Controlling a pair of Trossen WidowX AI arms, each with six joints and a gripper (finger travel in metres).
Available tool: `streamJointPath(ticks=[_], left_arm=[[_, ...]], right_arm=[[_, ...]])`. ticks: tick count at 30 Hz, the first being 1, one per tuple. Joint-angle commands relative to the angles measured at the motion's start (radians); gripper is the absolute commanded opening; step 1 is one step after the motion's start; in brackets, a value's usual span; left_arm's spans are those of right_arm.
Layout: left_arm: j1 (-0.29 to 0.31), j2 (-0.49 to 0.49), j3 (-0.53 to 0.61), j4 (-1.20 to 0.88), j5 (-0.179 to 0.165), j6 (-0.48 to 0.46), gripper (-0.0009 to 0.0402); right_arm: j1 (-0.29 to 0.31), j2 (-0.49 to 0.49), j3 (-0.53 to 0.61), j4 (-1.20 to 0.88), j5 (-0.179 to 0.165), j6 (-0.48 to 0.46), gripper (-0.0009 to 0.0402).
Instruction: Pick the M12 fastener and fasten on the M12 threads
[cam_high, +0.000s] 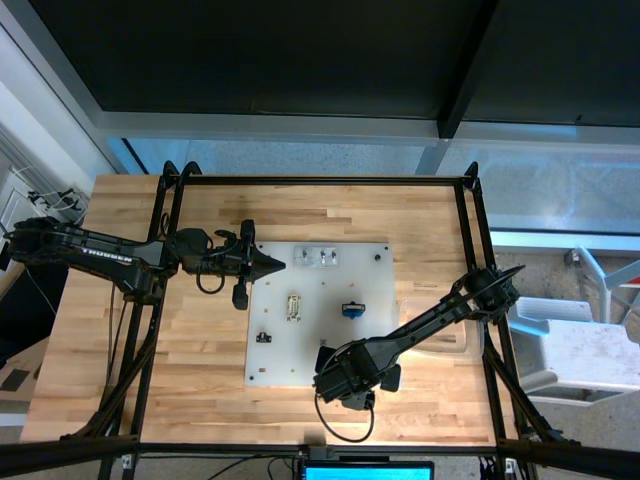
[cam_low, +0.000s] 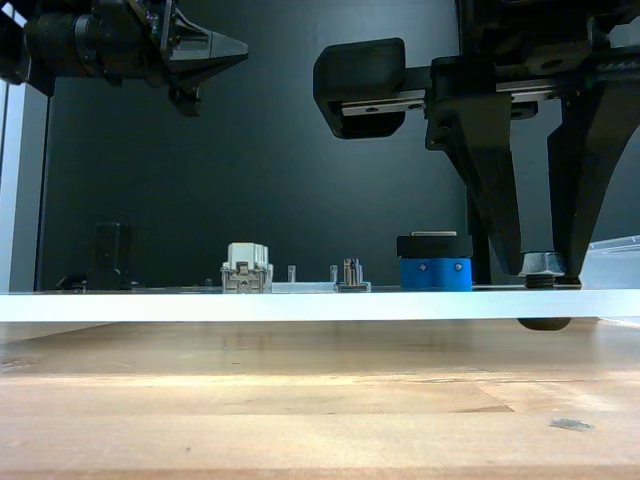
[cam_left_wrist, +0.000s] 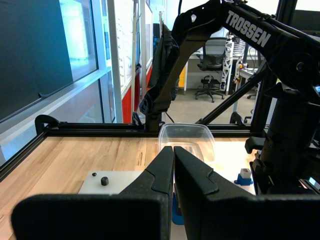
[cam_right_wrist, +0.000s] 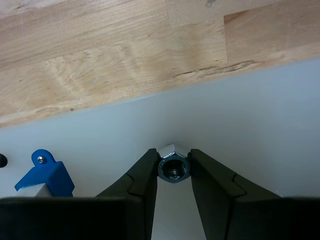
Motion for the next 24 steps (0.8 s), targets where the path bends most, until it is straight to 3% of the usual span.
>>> streamJointPath(ticks=[1,5,7,24], left_arm=[[0.000,0.000,0.000,0.000,0.000,0.000,0.0000],[0.000,0.000,0.000,0.000,0.000,0.000,0.0000],[0.000,0.000,0.000,0.000,0.000,0.000,0.0000],[0.000,0.000,0.000,0.000,0.000,0.000,0.0000]], right_arm=[[0.000,0.006,-0.001,0.008,0.000,0.001,0.0025],[0.000,0.006,-0.001,0.014,0.001,0.013,0.0025],[-0.001,0.005,-0.001,0.016,0.002,0.062,0.0025],[-0.001,0.004,-0.001,0.007,0.002,0.702,0.0025]])
